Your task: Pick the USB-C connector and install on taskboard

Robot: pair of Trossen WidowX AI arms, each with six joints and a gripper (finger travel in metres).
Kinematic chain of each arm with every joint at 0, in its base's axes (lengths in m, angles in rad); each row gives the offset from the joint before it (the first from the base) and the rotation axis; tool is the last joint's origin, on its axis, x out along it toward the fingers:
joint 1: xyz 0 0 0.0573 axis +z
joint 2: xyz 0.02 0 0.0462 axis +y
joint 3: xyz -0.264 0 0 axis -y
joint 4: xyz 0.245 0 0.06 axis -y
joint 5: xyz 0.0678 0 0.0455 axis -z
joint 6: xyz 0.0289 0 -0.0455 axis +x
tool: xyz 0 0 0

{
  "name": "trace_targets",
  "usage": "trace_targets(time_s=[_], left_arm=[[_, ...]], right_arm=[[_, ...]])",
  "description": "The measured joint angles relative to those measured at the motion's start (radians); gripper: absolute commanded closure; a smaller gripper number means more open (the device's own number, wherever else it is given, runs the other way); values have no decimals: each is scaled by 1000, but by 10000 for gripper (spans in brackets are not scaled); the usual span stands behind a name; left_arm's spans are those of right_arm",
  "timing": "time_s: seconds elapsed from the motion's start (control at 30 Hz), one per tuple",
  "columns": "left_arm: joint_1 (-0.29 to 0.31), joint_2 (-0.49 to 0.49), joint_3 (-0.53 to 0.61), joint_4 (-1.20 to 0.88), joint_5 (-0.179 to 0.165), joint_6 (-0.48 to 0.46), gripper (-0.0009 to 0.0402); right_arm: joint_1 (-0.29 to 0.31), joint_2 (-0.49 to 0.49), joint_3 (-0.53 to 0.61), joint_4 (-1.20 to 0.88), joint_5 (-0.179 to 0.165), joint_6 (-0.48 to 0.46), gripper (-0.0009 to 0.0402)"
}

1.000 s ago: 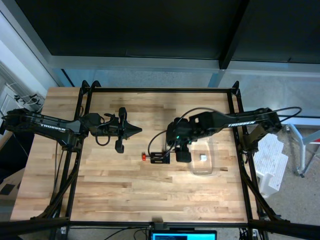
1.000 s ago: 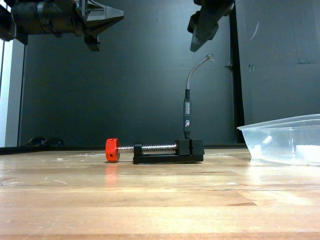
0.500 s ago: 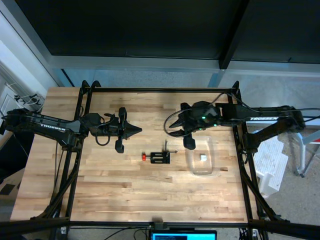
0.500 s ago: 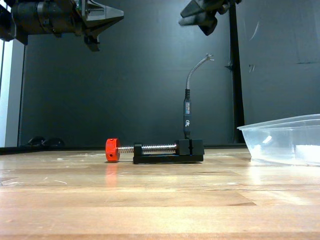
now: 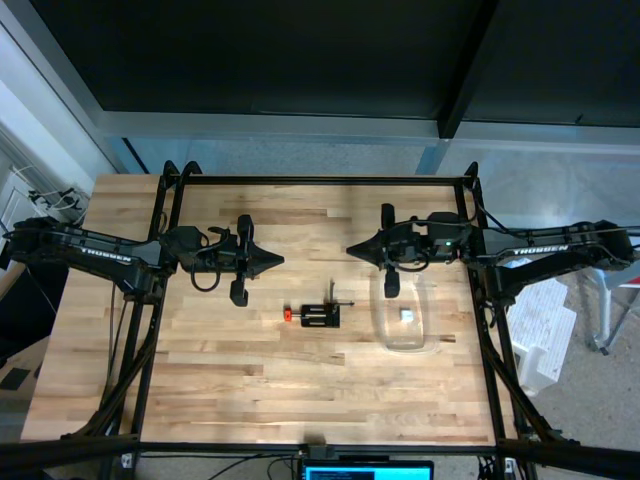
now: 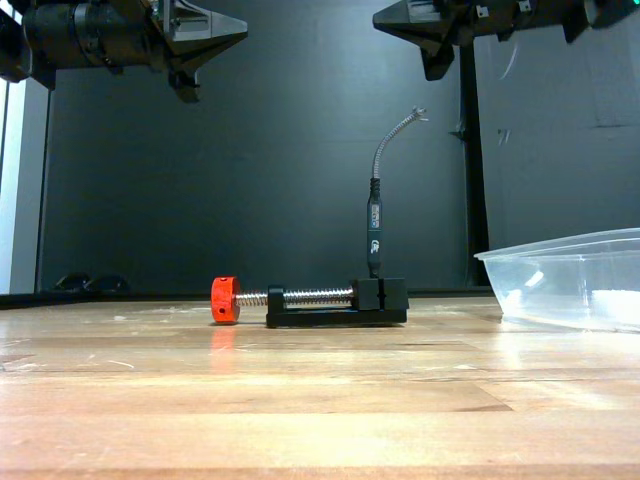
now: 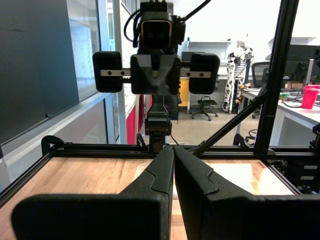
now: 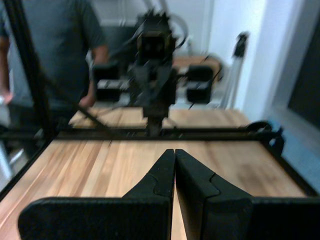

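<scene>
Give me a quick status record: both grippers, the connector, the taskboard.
taskboard: on the table, red-orange knob toward the left arm
USB-C connector: upright, lower end in the taskboard
left gripper: shut, empty, raised over the table's left half
right gripper: shut, empty, raised, clear of the connector
tray: right of the taskboard, small white piece inside

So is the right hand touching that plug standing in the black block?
Apart. The low view shows the right hand high above the USB-C connector, bare gap between; the left hand hangs high at left.
</scene>
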Motion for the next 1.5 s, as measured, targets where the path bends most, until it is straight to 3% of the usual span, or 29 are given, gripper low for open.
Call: trace_targets(time_s=[0.37,0.8,1.5], left_arm=[[0,0,0,0,0,0,393],[0,0,0,0,0,0,393],[0,0,0,0,0,0,393]], right_arm=[[0,-46,-154,201,-5,47,393],[0,-48,-163,193,-5,109,393],[1,-47,-163,169,-9,108,393]])
